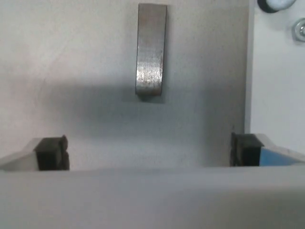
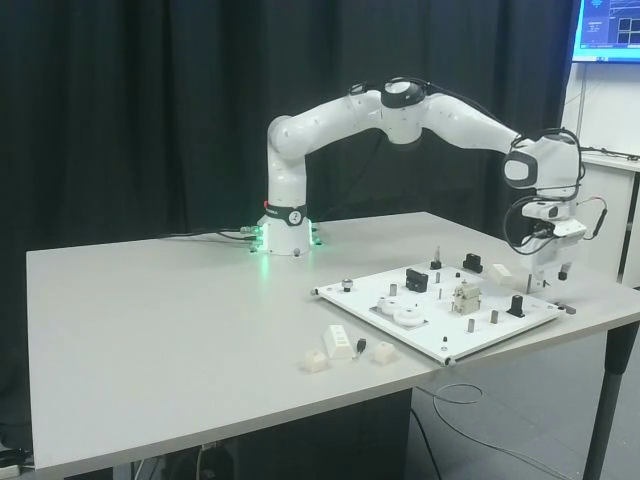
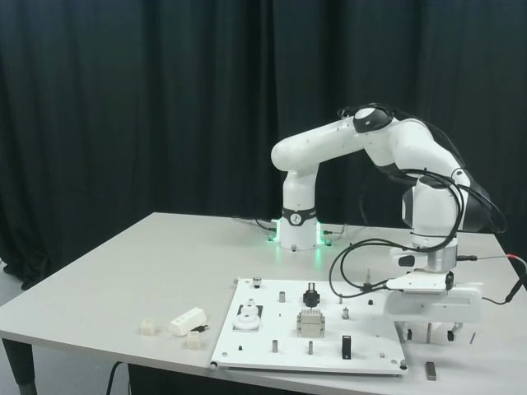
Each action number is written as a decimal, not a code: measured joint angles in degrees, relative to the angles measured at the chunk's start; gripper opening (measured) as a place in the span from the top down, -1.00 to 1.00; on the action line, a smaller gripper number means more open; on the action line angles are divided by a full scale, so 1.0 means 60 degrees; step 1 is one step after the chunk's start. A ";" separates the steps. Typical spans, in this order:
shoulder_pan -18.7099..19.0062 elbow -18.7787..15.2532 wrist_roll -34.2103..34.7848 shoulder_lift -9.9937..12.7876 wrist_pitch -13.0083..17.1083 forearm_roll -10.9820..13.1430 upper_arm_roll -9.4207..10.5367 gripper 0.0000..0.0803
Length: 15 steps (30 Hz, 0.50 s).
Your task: Remove waterproof.
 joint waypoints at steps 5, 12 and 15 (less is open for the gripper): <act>0.0000 0.0001 0.0026 0.0063 -0.0012 -0.0098 -0.0012 -0.86; 0.0000 0.0001 0.0089 0.0124 -0.0040 -0.0171 -0.0031 -0.96; 0.0000 0.0002 0.0089 0.0128 -0.0059 -0.0173 -0.0046 -0.99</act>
